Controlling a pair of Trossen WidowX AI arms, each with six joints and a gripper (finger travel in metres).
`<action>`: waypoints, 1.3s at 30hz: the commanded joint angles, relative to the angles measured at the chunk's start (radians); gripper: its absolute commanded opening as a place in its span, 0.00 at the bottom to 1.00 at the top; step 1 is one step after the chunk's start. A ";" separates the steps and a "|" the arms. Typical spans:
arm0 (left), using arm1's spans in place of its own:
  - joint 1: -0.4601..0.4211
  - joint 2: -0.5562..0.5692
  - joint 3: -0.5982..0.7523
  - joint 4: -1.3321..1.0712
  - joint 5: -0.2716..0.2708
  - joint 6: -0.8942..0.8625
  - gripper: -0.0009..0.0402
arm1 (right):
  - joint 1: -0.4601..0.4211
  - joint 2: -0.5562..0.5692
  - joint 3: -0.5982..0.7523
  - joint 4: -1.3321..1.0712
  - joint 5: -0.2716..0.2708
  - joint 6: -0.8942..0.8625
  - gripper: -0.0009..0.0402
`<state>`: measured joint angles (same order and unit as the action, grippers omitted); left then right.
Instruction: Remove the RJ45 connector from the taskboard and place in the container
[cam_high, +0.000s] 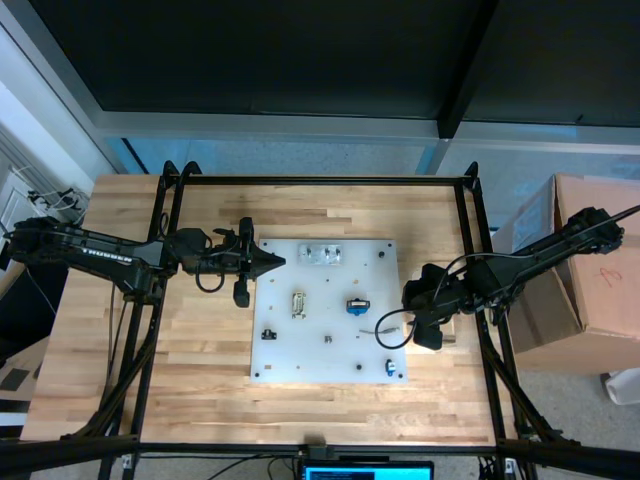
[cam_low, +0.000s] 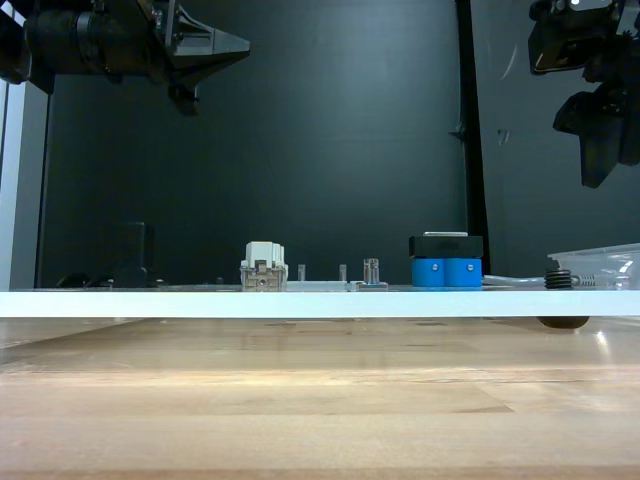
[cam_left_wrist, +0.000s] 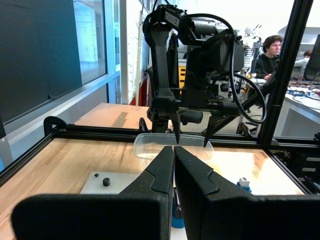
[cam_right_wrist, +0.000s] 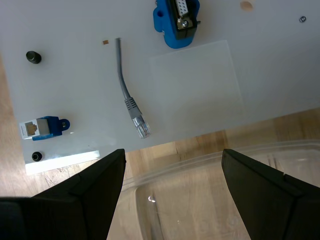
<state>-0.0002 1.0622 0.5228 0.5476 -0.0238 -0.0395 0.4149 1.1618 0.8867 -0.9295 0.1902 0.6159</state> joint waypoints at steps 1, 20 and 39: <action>0.000 0.000 0.000 0.000 0.000 0.000 0.02 | 0.001 0.018 0.004 0.011 -0.001 -0.025 0.68; 0.000 0.000 0.000 0.000 0.000 0.000 0.02 | 0.008 0.298 0.103 0.122 -0.041 -0.149 0.68; 0.000 0.000 0.000 0.000 0.000 0.000 0.02 | 0.011 0.405 0.076 0.174 -0.064 -0.163 0.66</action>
<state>-0.0002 1.0618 0.5228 0.5476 -0.0238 -0.0395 0.4255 1.5669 0.9688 -0.7593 0.1257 0.4549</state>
